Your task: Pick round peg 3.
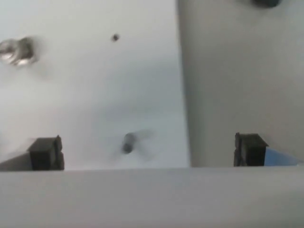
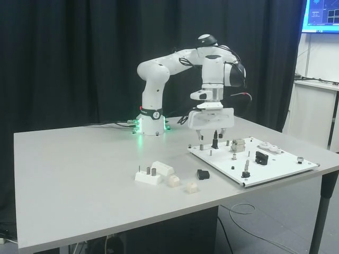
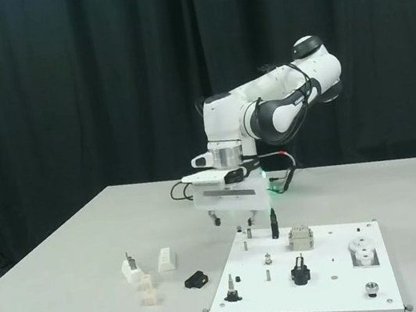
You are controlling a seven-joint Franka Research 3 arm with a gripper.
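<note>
the gripper (image 1: 147, 152) hangs with its 2 fingers spread wide and empty. directly below, between the fingertips, round peg 3 (image 1: 127, 142) stands upright in the white board (image 1: 95, 95), its long axis vertical. beyond it a metal nut (image 1: 16, 50) sits well apart.

White blocks (image 2: 155, 173) and a small black part (image 2: 203, 173) on the grey table (image 2: 74, 164), beside the white board (image 2: 275, 166).
</note>
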